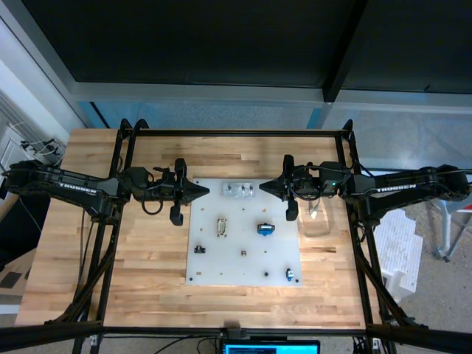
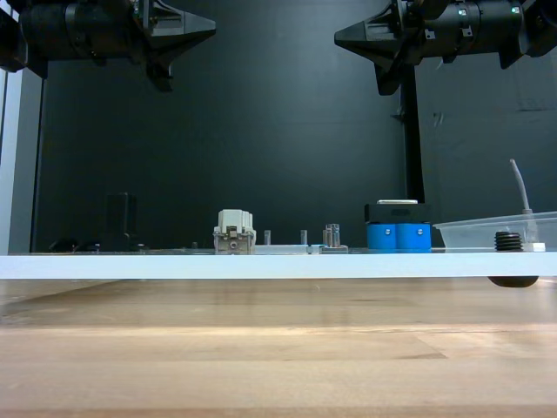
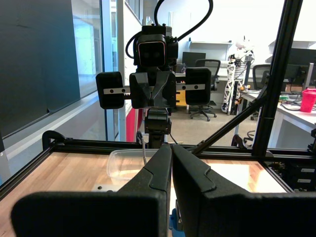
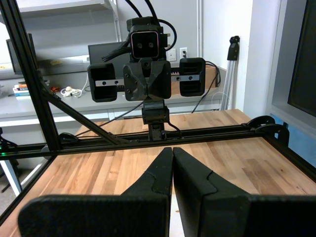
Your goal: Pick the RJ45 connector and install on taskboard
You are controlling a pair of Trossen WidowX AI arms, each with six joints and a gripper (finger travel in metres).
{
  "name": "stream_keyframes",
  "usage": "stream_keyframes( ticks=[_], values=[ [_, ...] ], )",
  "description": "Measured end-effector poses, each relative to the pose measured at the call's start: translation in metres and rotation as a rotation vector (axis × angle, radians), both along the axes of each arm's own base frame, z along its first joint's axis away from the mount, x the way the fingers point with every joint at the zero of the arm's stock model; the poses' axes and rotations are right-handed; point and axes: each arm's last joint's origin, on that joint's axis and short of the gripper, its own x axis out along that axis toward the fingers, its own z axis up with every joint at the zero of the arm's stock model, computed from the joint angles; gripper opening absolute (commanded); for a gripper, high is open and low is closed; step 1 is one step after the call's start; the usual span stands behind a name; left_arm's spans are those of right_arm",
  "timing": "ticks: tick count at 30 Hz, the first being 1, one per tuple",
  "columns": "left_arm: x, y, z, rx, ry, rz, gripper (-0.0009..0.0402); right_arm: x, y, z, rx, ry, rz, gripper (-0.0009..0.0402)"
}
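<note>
With the left gripper (image 1: pixel 206 192) and right gripper (image 1: pixel 261 186) hanging high over the taskboard (image 1: pixel 221 269), fingers together, the RJ45 connector (image 1: pixel 315 212) in the clear tray (image 1: pixel 325 231) alongside could get shoved aside unless the fingers part first.

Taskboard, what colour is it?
The taskboard is white, clearest in high view. Left gripper and right gripper, shut, hang above it.

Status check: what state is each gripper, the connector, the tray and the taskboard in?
Left gripper: shut, empty, raised near the taskboard's far left corner.
Right gripper: shut, empty, raised near its far edge.
RJ45 connector: in the clear tray, not picked.
Clear tray: on the table, right of the taskboard.
Taskboard: flat on the table.
</note>
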Motion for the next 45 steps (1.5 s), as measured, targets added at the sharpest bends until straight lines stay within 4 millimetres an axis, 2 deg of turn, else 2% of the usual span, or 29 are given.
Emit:
stream_keyframes(
  ticks=[13, 22, 37, 45],
  values=[
    [0.000, 0.000, 0.000, 0.000, 0.000, 0.000, 0.0000, -0.001, 0.001, 0.002, 0.004, -0.008, 0.026, 0.0000],
    [0.000, 0.000, 0.000, 0.000, -0.001, 0.000, 0.0000, -0.019, 0.001, 0.007, 0.060, 0.050, 0.024, 0.0000],
    [0.000, 0.000, 0.000, 0.000, 0.000, 0.000, 0.0000, -0.049, 0.002, 0.034, 0.043, 0.472, -0.009, 0.0000],
    [0.000, 0.000, 0.000, 0.000, -0.001, 0.000, 0.0000, -0.066, 0.002, 0.053, 0.042, 0.642, -0.010, 0.0000]
  ],
)
